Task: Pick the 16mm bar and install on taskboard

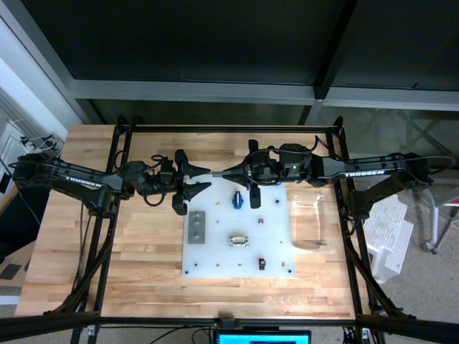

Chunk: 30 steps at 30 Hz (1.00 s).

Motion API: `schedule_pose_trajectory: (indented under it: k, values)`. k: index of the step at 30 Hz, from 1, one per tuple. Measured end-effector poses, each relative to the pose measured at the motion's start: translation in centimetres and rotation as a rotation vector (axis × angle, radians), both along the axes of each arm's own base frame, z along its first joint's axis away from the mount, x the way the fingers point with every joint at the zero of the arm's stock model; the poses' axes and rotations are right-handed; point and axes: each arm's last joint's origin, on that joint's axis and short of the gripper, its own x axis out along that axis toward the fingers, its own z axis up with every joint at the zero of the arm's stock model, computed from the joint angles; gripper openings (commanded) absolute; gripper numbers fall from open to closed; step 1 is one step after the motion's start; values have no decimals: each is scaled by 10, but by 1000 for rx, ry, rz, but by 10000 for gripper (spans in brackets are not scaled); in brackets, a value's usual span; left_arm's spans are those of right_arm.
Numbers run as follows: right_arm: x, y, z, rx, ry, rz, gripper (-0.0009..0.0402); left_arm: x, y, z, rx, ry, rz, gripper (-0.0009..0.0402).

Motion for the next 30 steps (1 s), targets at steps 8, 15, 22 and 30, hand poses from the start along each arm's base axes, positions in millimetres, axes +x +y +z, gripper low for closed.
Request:
schedule_pose_trajectory:
  k: [8,15,22,30]
  values:
    - [-17,2,-12,-1,279,-1,0,-6,0,-2,-7,81,-11,174]
    - [-28,10,-7,-23,489,-4,0,-11,-1,0,-1,90,-32,161]
    - [-42,20,1,-37,666,-4,0,-11,-1,-2,12,116,-51,152]
    - [-60,34,0,-136,868,87,0,-11,-1,-2,15,117,-49,147]
